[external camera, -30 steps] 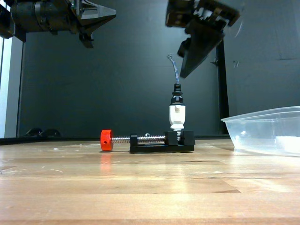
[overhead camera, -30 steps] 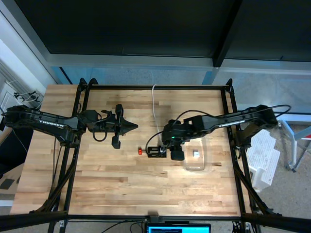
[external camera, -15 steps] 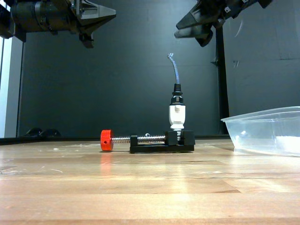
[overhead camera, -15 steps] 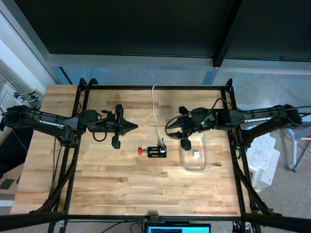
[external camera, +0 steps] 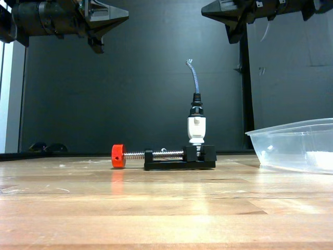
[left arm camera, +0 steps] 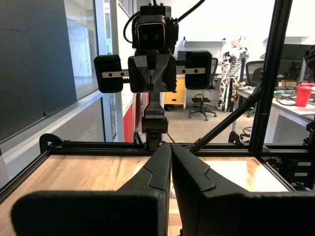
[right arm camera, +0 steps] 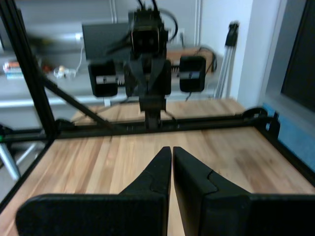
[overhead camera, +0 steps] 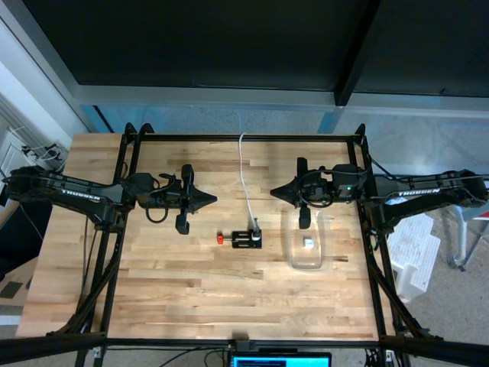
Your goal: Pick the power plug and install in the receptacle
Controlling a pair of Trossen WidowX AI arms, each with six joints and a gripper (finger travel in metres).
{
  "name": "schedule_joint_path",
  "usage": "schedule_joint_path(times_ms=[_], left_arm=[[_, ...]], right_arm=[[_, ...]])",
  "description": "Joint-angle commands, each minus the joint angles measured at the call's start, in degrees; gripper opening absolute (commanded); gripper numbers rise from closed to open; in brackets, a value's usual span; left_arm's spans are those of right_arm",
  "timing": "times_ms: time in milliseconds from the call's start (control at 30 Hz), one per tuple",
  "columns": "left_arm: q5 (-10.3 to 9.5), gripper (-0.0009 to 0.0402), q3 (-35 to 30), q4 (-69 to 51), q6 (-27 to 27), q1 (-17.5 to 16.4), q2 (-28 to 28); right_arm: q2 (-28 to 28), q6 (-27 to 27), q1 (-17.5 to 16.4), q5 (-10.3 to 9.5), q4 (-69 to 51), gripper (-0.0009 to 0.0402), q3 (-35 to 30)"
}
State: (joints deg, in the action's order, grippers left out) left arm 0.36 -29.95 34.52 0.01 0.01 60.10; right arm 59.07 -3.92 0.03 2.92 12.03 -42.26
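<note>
The plug [external camera: 196, 108] sits upright on top of the white receptacle [external camera: 196, 129], which the vise [external camera: 179, 159] clamps near the table's middle. It stands exactly as it did a second ago, its short braided stub curving up, so nothing shifted when the arm let go.

What has changed is the right gripper [overhead camera: 275, 192]. A second ago it hung tilted just above the plug. Now it has risen and drawn back to the right, level and high over the near end of the tray [overhead camera: 294, 261], well apart from the plug. Its fingers [right arm camera: 160, 162] lie together and hold nothing.

The left gripper [overhead camera: 213, 199] stays parked left of the vise, fingers together, empty.

I judge the plug installed and the right arm retiring to rest.
</note>
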Motion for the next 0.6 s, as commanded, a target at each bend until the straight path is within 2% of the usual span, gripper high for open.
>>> schedule_joint_path(times_ms=[33,600], left_arm=[[0.02,0.0000,0.00,0.02,0.00,0.00,0.00],[0.02,0.0000,0.00,0.02,-0.02,0.00,0.00]], right_arm=[[-0.68,-0.04,0.02,0.28,4.07,0.0000,2.51],[-2.36,-1.09,0.09,-0.04,11.96,0.0000,8.57]])
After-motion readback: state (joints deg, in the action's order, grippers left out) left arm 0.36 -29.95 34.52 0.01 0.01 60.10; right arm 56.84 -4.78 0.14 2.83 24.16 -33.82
